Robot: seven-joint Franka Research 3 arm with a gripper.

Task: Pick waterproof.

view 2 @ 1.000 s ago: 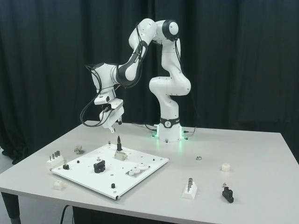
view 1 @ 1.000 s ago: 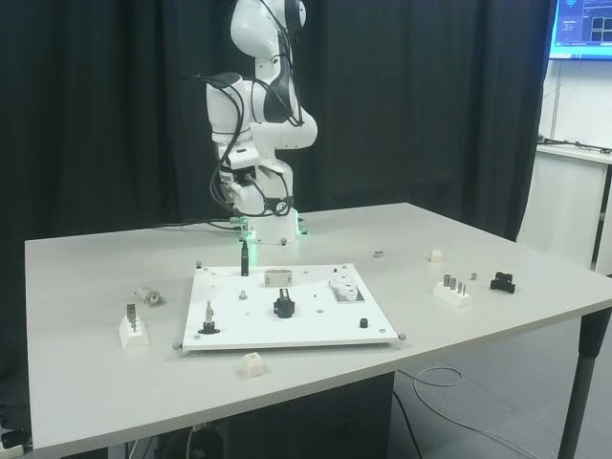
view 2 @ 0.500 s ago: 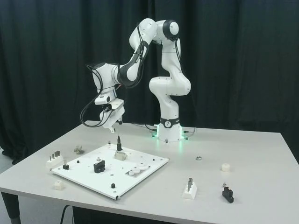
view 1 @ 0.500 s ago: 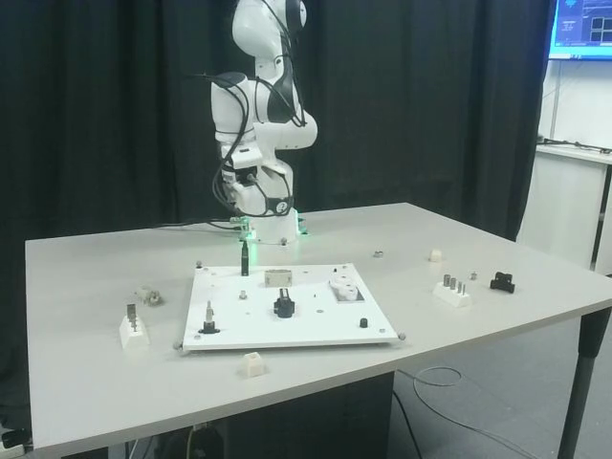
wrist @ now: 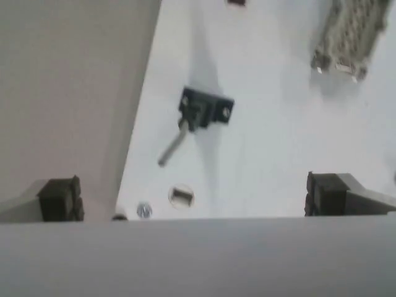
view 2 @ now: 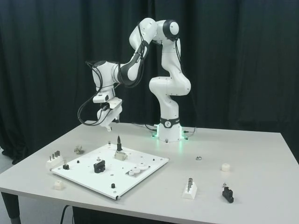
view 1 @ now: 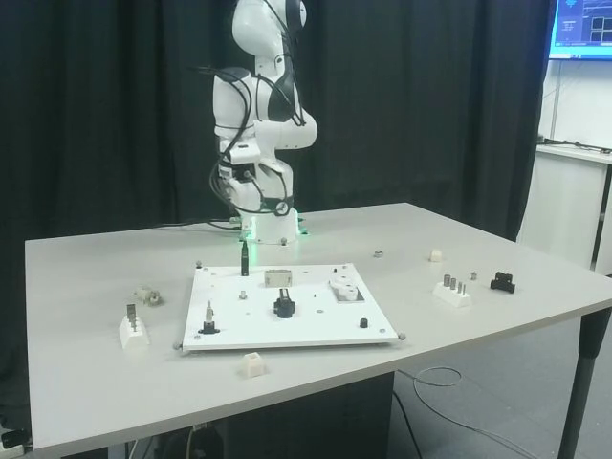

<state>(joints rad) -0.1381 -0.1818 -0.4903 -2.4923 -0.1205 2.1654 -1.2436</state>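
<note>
The gripper point(view 2: 108, 122) hangs with its fingers spread apart and nothing between them, left of centre in the second room view, above the white board's point(view 2: 140, 179) far corner. Just below it, the black waterproof connector point(view 2: 118, 143) stands upright on that board.

No text, label or number can be read anywhere.

A white arm point(view 2: 140, 56) with black joints is seen above a grey table point(view 1: 86, 287). Below the claw point(view 2: 108, 125) a white board point(view 1: 287, 311) is laid, on which a black plug point(wrist: 204, 109) and a grey block point(view 1: 277, 277) are seen.
</note>
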